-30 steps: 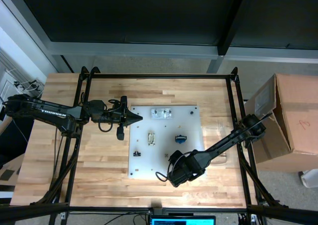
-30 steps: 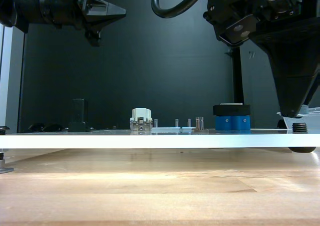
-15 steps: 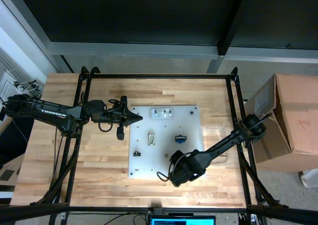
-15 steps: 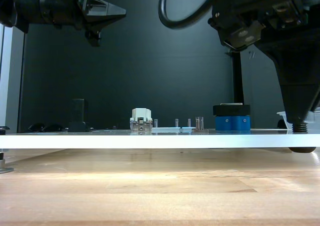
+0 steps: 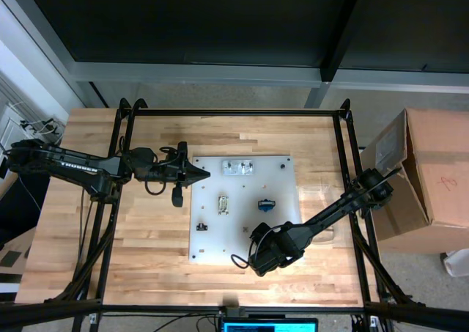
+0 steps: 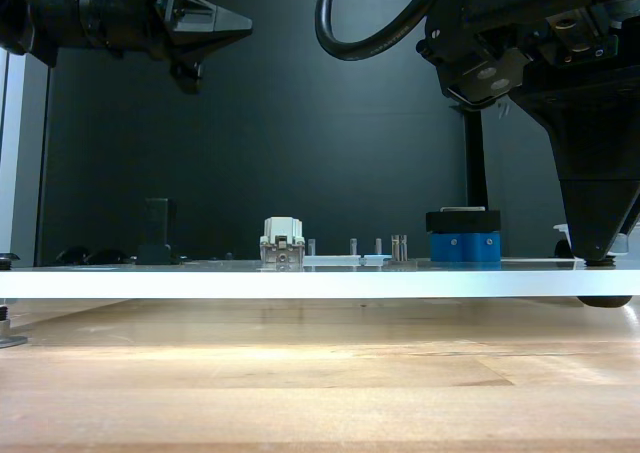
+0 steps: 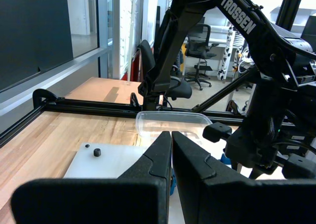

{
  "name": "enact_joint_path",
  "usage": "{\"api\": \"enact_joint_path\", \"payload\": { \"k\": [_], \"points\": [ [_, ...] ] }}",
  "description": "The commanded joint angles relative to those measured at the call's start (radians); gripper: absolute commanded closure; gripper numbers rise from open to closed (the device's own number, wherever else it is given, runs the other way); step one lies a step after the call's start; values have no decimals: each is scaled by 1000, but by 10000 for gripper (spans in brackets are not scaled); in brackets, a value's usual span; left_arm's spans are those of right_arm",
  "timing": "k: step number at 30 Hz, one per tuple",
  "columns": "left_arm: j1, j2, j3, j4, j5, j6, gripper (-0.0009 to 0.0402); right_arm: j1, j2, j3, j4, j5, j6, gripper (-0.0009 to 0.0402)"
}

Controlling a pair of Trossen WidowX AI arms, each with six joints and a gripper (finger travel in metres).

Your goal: Pick the M12 nut and place it on its threads and fasten

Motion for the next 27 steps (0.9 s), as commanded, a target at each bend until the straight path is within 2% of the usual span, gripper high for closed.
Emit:
{"api": "enact_joint_path", "payload": {
  "k": [1, 13, 27],
  "points": [
    [0, 0, 0, 1, 0, 0, 393, -1, 5, 2, 2, -2, -4, 389],
    [0, 0, 0, 1, 0, 0, 393, 0, 5, 3, 6, -3, 28, 389],
    [0, 0, 0, 1, 0, 0, 393, 0, 4, 3, 5, 6, 712, 389]
  ]
}}
